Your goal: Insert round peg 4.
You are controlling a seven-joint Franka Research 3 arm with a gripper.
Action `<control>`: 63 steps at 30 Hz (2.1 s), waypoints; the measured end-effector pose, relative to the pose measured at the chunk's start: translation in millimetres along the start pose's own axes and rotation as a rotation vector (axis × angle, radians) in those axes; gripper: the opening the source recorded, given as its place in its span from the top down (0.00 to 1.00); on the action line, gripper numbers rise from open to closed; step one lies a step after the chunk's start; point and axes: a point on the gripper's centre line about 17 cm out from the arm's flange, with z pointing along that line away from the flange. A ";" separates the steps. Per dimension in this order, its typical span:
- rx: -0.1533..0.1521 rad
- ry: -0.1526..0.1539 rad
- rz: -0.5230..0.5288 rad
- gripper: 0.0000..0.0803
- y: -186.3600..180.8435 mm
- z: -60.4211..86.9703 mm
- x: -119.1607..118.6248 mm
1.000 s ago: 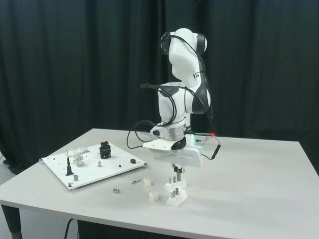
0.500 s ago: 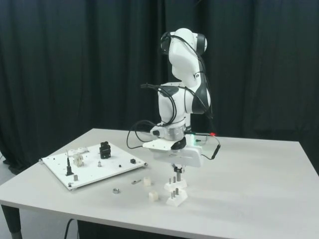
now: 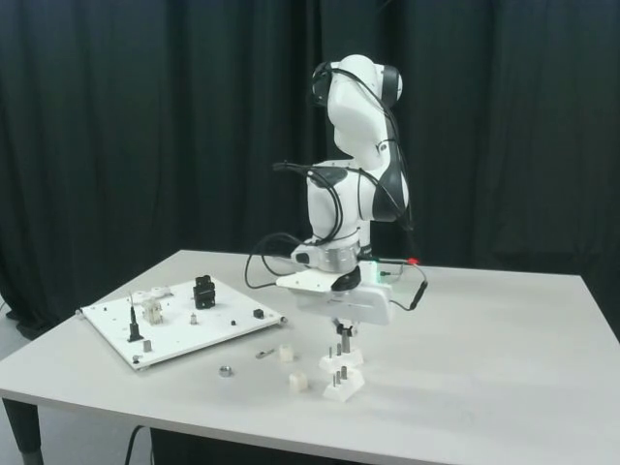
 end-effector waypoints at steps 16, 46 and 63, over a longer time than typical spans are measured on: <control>-0.101 0.086 -0.018 0.81 58.3 -36.9 28.5; -0.217 0.181 0.003 0.81 283.2 -133.5 55.9; -0.241 0.134 -0.138 0.81 381.9 -134.9 35.8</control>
